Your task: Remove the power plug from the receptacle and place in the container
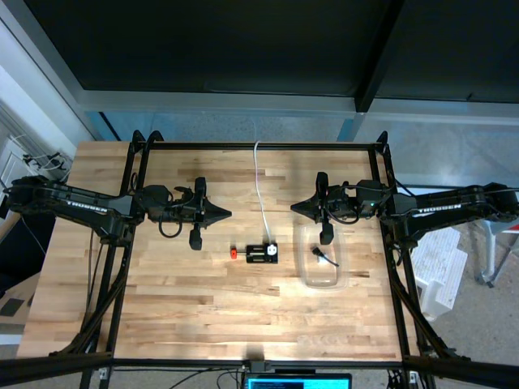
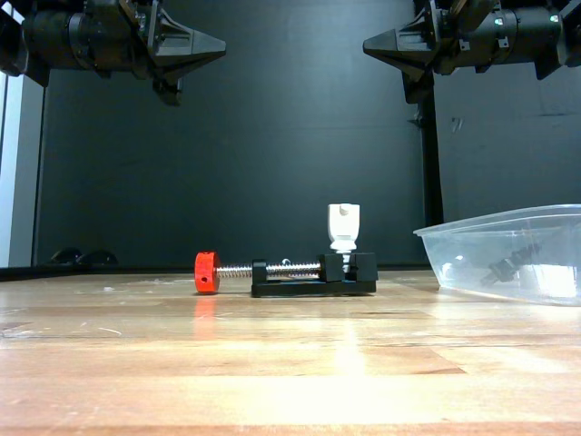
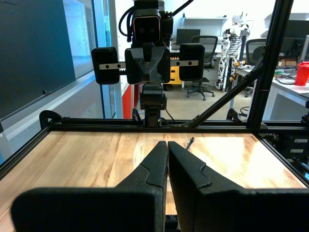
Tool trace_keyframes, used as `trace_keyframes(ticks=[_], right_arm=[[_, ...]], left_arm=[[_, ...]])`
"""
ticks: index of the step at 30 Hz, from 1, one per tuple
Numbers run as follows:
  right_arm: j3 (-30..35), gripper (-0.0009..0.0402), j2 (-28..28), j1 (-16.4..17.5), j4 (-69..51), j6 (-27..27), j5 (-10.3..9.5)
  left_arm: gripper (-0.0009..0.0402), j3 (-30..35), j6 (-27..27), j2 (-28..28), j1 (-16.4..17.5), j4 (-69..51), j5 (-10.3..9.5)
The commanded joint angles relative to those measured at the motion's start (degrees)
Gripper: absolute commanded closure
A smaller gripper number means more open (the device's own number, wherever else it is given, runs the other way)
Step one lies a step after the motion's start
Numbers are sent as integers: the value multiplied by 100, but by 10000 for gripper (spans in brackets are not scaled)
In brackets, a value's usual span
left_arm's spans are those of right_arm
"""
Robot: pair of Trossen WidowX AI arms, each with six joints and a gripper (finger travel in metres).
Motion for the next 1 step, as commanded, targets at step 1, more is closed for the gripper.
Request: trace_keyframes(ticks=[1], right_arm=[[2, 393, 0, 0, 2, 2, 0]], left_arm=[[393, 2, 0, 0, 0, 2, 0]])
